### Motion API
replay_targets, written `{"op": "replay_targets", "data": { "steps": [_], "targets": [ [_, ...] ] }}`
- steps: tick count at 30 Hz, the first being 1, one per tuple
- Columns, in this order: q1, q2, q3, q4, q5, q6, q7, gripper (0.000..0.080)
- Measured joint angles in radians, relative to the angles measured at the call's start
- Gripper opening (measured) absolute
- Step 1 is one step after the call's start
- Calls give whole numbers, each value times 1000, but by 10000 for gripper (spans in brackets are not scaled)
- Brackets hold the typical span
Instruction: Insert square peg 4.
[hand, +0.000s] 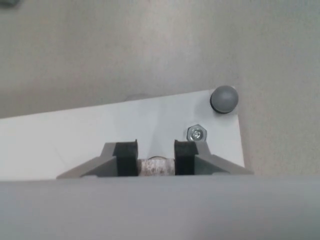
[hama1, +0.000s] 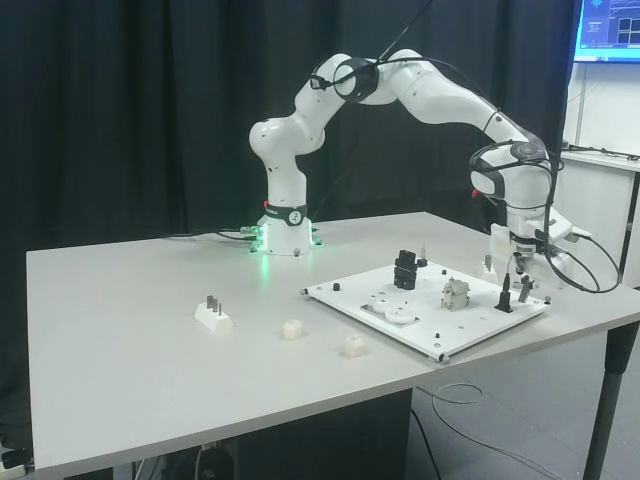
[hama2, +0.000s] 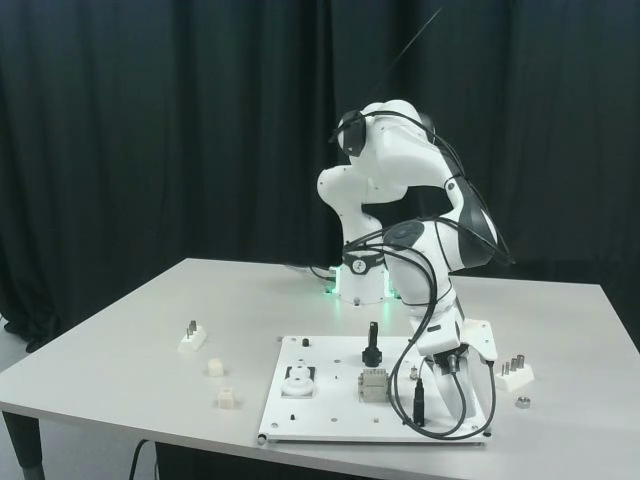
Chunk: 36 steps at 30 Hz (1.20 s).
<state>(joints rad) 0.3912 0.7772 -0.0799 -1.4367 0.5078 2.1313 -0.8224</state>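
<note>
A black curtain (hama2: 150, 130) hangs full-height behind the grey table (hama1: 120, 340), which stands on black legs (hama1: 603, 410) over a grey floor (hama1: 520, 440), with a lit screen (hama1: 610, 30) at the far right.

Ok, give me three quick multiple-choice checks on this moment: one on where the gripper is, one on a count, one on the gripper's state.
1. The gripper hangs over:
A. the bare table
B. the white board
C. the arm's base

2. Small loose white blocks on the table between the peg holder and the board:
A. two
B. four
C. none

3. The gripper holds:
A. nothing
B. a nut
C. a peg

Answers:
1 B, the board's corner lies under it in the wrist view.
2 A, both room views show two.
3 C, it sits between the pads.
</note>
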Motion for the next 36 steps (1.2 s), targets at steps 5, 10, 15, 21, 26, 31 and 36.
{"op": "replay_targets", "data": {
  "steps": [5, 10, 15, 21, 26, 31, 36],
  "targets": [
    [-12, 0, 10, 0, 2, -4, -24, 150],
    [-21, 0, 17, 0, 9, -7, -39, 150],
    [-29, 1, 24, 0, 12, -8, -43, 150],
    [-40, 4, 33, 0, 18, -6, -44, 150],
    [-47, 5, 36, 0, 34, -7, -44, 150],
    [-50, 5, 37, 0, 40, -9, -46, 150],
    [-52, 5, 37, -1, 43, -11, -47, 150]
  ]
}}
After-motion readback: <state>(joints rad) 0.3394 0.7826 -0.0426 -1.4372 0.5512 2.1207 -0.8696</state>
